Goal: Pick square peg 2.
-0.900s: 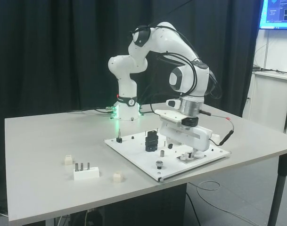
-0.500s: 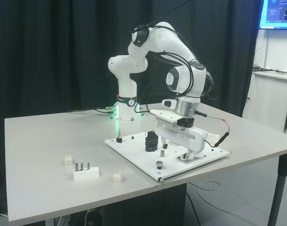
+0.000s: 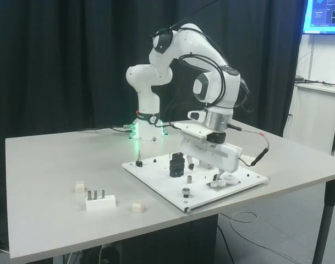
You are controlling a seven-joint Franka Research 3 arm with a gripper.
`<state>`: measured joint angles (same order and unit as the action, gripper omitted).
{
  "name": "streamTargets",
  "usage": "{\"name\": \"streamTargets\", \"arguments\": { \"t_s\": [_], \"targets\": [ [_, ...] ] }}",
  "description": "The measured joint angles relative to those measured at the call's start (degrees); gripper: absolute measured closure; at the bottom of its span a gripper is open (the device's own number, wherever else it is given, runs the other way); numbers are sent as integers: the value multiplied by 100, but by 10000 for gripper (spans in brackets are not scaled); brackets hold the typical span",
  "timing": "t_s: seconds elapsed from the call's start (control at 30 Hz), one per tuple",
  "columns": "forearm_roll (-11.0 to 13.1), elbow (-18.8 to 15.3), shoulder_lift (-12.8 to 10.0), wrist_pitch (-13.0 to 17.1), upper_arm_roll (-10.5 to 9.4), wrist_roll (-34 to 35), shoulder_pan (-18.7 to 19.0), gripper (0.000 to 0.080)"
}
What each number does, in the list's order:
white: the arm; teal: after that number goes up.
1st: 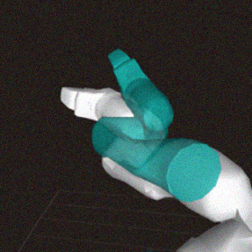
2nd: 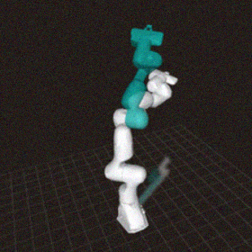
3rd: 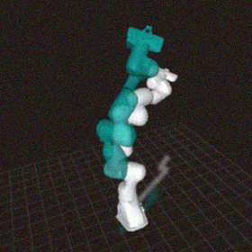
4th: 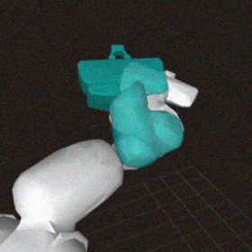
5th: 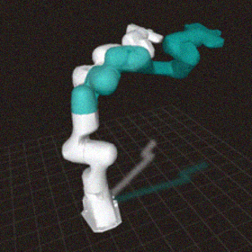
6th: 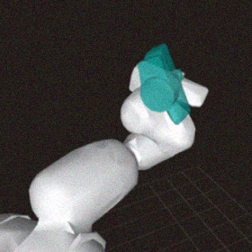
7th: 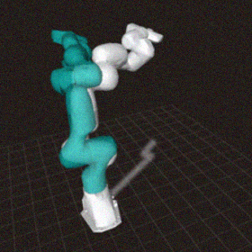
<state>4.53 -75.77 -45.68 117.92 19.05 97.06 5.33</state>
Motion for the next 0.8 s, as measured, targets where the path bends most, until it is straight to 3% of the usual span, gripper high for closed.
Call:
{"name": "streamTargets", "arguments": {
  "t_s": [0.8],
  "targets": [
    [18,10,367,-260,-7,-210,-160,3]
  ]
}}
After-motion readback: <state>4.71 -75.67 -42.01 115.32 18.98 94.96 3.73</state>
